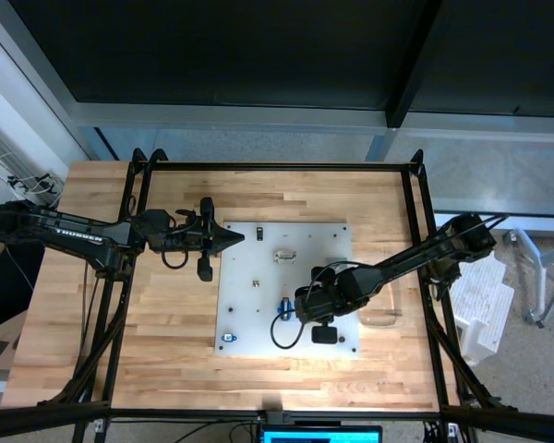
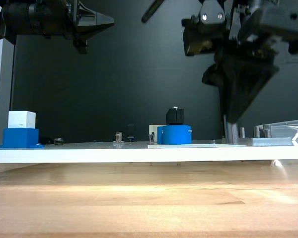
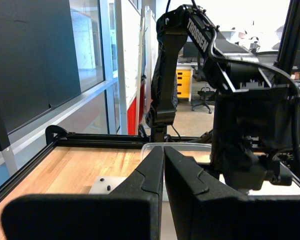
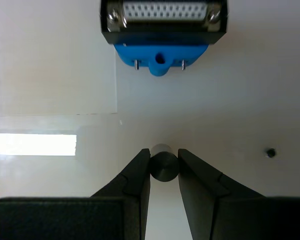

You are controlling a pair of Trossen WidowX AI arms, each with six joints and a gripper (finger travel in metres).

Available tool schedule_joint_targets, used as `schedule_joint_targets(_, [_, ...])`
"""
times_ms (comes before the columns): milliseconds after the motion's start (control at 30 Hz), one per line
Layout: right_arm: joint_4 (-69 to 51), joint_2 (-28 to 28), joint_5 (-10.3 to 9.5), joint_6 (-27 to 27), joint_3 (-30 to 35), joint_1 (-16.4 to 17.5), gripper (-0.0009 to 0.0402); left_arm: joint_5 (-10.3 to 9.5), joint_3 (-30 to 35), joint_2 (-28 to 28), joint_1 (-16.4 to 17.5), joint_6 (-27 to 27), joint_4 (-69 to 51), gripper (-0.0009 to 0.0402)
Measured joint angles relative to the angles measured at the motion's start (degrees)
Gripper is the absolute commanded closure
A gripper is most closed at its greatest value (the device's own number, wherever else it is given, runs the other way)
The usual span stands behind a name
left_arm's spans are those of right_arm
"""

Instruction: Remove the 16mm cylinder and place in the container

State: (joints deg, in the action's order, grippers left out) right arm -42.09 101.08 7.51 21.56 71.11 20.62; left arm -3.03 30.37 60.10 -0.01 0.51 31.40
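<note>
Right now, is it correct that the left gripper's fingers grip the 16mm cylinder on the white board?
No: the right gripper grips the 16mm cylinder on the white board, as the right wrist view shows. The left gripper hangs shut above the board's left edge.

Grey metal cylinder point(image 4: 163, 163), clear plastic container point(image 2: 288, 133)

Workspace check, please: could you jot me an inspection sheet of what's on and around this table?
Surface: wooden table with a white board on it.
Job's things: cylinder standing on board; clear container at board's right edge.
Clutter: blue-black connector; blue block.
Pincers: right pincer down at board, shut on cylinder; left pincer shut, raised near board's left edge.
Cables: black loop by right arm.
Surroundings: black frame; papers at right.
</note>
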Motion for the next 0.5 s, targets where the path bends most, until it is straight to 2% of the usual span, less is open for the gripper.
schedule_joint_targets(500, [-7.15, -8.04, 0.00, -0.22, 3.04, -0.11, 0.0384, 0.00, 0.00, 0.00, 0.00, 0.00, 0.00, 0.0393])
